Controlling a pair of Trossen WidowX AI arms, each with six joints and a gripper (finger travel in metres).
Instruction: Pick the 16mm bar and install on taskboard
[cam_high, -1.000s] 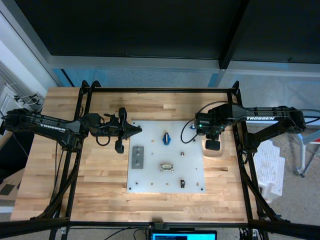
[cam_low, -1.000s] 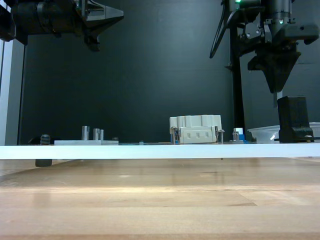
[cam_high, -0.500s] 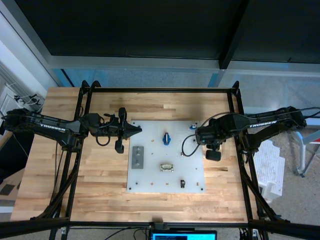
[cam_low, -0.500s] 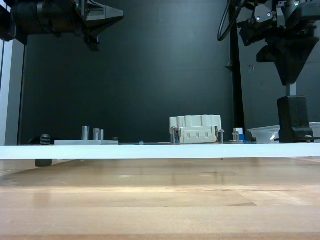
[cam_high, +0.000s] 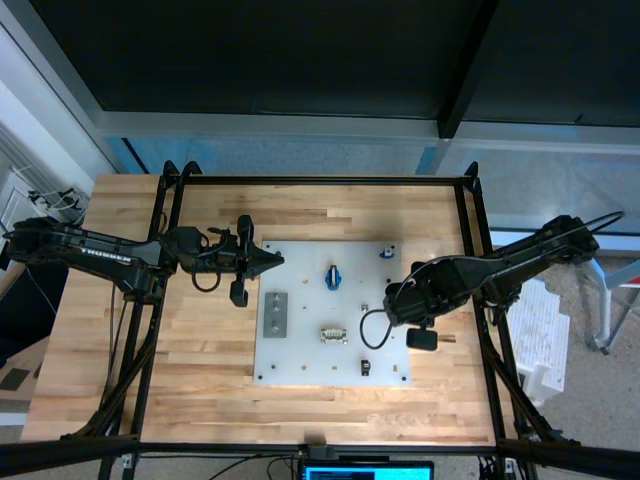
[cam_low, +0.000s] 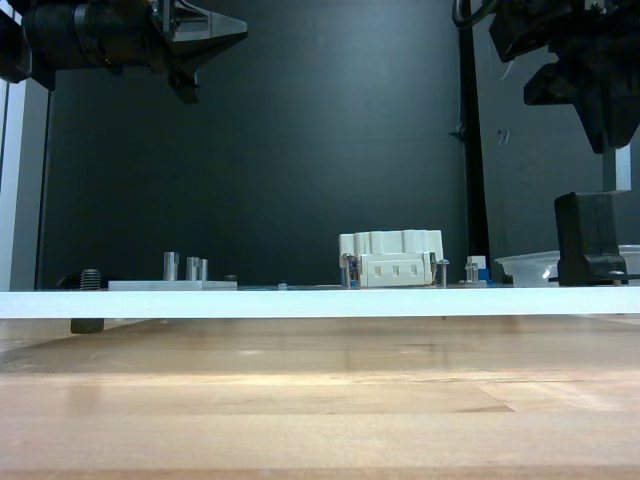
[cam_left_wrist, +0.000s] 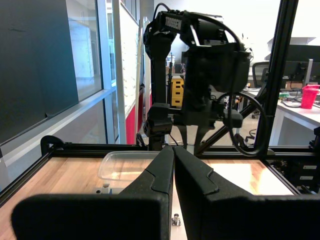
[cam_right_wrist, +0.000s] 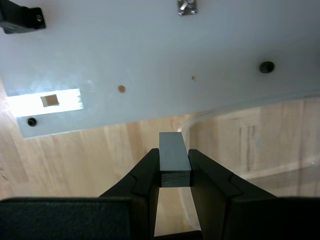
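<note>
A short grey metal bar (cam_right_wrist: 174, 162) stands clamped between the fingers of my right gripper (cam_right_wrist: 174, 156), which is shut on it. That gripper (cam_high: 396, 304) hovers over the right edge of the white taskboard (cam_high: 300, 345). From table height the bar (cam_low: 608, 168) hangs from it (cam_low: 604, 125), well above the board. Below the bar lie the board's white edge (cam_right_wrist: 150, 45) and bare wood. My left gripper (cam_high: 270, 260) is shut on nothing, held high over the board's far left corner (cam_low: 232, 35), its fingers (cam_left_wrist: 162, 165) touching.
The board carries a grey block (cam_high: 275, 313), a blue part (cam_high: 333, 277), a silver connector (cam_high: 334, 335) and a small black part (cam_high: 366, 367). A clear plastic tray (cam_right_wrist: 240, 135) sits on the wood just right of the board. A black frame surrounds the table.
My right arm has carried the bar from above the tray toward the table's near side, along the board's right edge, and risen higher. The left arm has stayed still.
</note>
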